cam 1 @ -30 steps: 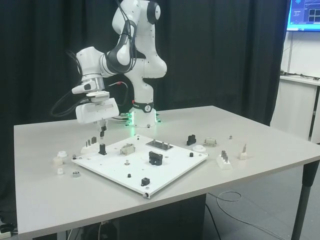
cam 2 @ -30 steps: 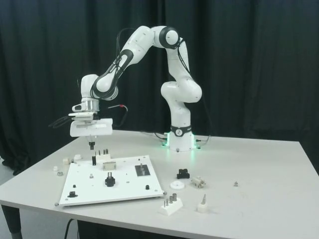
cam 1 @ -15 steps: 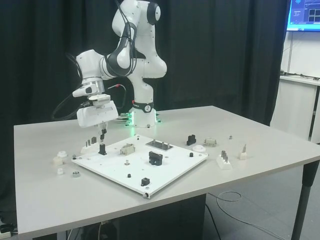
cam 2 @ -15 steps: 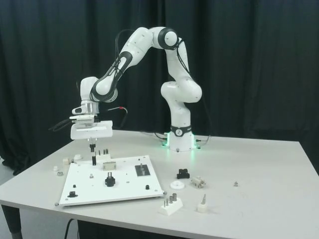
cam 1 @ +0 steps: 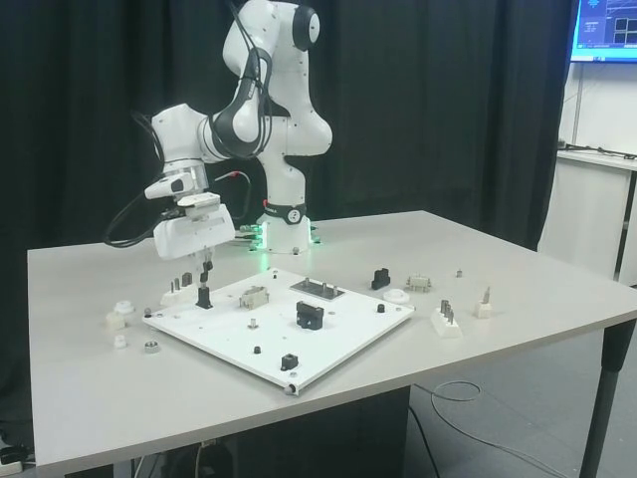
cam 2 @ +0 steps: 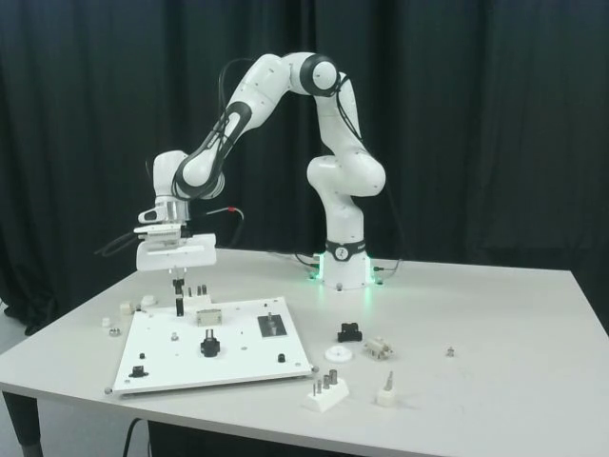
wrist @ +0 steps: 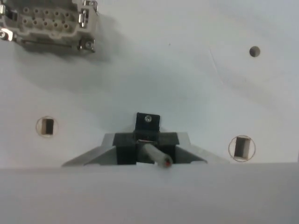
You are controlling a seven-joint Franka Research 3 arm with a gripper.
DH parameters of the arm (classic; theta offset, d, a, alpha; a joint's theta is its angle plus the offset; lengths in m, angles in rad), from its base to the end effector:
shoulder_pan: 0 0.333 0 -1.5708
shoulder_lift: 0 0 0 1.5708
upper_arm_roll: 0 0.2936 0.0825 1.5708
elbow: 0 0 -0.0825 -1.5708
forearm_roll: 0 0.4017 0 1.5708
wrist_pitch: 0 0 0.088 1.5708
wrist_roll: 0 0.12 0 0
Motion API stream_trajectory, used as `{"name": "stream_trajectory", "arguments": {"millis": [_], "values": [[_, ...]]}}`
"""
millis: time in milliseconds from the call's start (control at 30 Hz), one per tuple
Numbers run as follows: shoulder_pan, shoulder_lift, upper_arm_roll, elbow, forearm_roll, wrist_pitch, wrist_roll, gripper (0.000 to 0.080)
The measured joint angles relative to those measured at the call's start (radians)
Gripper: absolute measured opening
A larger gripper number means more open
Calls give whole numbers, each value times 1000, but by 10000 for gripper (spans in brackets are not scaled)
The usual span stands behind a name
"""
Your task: Insert USB.
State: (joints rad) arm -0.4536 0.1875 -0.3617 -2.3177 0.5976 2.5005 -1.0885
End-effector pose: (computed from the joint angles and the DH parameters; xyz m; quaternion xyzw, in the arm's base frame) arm 0.3606 -0.3883 0.2182 -0.9843 0.0991 -0.1246 0.0755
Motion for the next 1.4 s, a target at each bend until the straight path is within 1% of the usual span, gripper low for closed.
{"name": "stream_trajectory", "arguments": {"millis": [333, 533, 767, 1400], "values": [[0, 4, -4, 1, 0, -2, -3, 94], [0, 2, -10, 2, 0, -18, -3, 94], [0, 2, -11, 2, 0, -24, -3, 94], [3, 5, -11, 5, 4, -24, -1, 94]]}}
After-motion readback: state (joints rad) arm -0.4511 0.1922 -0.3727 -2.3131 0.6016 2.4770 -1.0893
